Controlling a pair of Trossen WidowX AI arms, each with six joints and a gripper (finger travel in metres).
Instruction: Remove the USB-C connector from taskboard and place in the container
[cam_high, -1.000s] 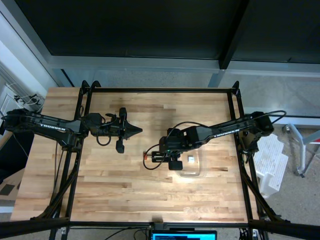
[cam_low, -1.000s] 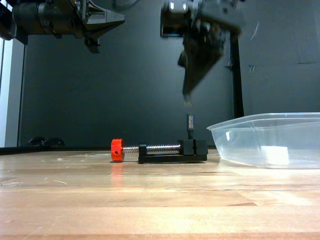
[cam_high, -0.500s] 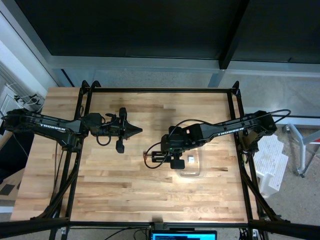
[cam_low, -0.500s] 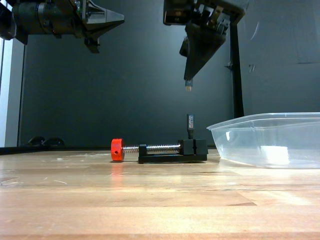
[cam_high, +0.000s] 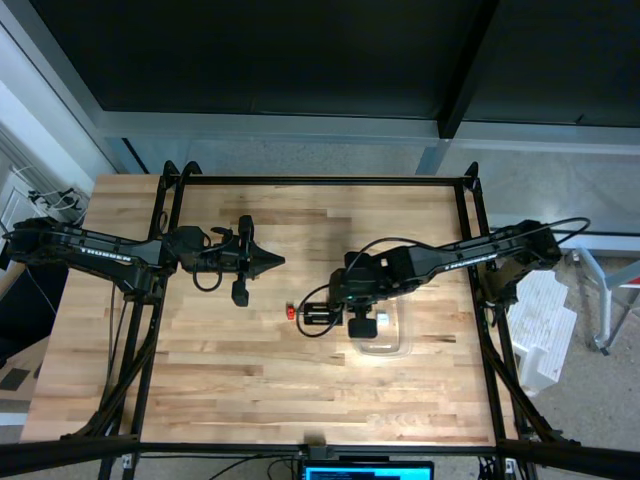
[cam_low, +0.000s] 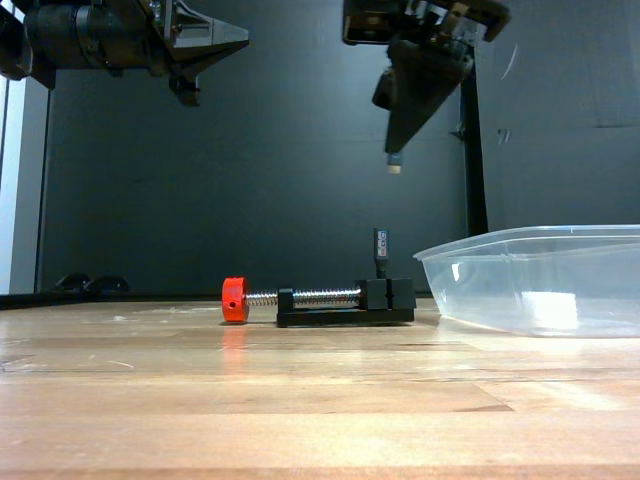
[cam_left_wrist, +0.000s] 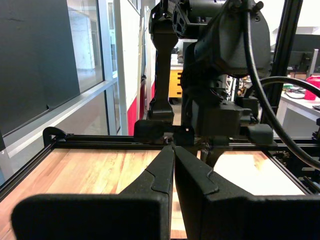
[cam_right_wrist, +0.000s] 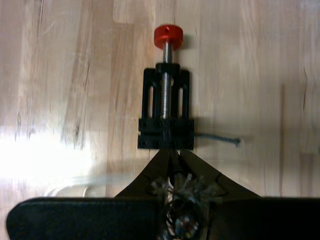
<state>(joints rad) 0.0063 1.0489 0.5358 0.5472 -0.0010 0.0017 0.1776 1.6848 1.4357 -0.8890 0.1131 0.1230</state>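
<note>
Table (cam_high: 200, 380): bare wood w/ the work set near its centre.

Container (cam_low: 470, 290): sits just beside the taskboard, at approx 4 o'clock from it in the high view. No connector is in it, only a small white cube (cam_high: 382, 319) (not part of the job).

Taskboard (cam_low: 345, 300): flat on the table, red knob (cam_low: 233, 300) at its 9 o'clock end.

Connector (cam_low: 380, 248): stands upright in the block at the board's 3 o'clock end, i.e. not pulled out yet.

Right gripper (cam_low: 395, 165): hangs well above the connector and slightly toward the container side, pointing down. Fingers are pressed together to a point w/ nothing seen between them. The wrist view looks straight down onto the board's clamp end.

Left gripper (cam_left_wrist: 173, 150): parked high at approx 10 o'clock from the board, well apart from it. Fingers are pressed together and it holds nothing.

Progress, as I judge it: nothing of the task is done. The right gripper is over the board but has no grip on the connector. Left to do: spread the fingers, come down, pinch the connector, lift it free, carry it over the container rim, let go.
</note>
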